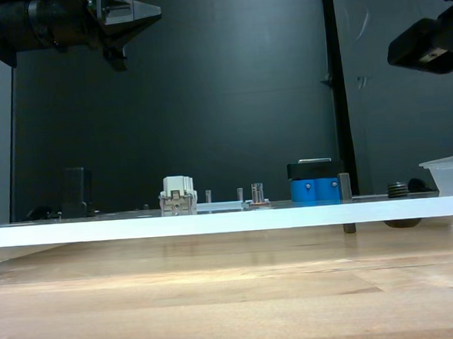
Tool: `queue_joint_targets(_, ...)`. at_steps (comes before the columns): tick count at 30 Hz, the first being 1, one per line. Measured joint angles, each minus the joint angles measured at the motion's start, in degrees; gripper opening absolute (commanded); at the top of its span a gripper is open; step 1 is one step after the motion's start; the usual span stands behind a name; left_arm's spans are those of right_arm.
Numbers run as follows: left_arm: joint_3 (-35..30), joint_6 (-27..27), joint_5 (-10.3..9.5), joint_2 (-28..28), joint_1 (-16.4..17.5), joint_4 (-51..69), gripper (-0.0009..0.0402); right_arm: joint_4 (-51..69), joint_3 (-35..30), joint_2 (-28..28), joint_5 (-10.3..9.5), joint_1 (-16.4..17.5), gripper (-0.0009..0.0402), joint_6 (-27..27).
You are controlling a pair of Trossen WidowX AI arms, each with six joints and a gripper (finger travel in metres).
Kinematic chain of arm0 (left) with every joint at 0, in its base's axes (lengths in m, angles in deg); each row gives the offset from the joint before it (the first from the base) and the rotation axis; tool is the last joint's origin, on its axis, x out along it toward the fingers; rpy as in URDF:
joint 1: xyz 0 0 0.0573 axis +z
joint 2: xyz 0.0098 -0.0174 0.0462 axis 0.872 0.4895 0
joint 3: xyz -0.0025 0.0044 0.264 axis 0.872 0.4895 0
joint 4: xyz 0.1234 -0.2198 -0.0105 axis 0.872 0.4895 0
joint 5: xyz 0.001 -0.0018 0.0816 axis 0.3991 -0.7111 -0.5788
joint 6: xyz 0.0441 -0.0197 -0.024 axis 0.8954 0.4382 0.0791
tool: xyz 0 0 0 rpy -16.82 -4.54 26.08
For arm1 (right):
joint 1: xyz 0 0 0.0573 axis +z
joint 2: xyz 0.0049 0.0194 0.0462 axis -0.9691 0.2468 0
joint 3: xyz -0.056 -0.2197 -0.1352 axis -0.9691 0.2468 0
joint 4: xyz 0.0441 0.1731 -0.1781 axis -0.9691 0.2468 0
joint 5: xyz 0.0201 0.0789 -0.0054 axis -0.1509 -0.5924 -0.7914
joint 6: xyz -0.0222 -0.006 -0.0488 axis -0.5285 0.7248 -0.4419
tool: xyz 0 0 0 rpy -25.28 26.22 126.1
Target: Remove the rj45 connector and place it in the container
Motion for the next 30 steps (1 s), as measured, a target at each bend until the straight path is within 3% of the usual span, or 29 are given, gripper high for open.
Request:
queue_joint_targets(17, 0.0, 0.0, 0.0, 0.0, 0.0, 0.0, 0.0001, 9.3, -7.9, -4.5, 0.28, 0.3, 0.0, 0.9)
queue_joint_targets(30, 0.0, 0.0, 0.0, 0.0, 0.0, 0.0, 0.0001, 9.5, -2.0, -11.0, 0.11, 1.4, 0.0, 4.1)
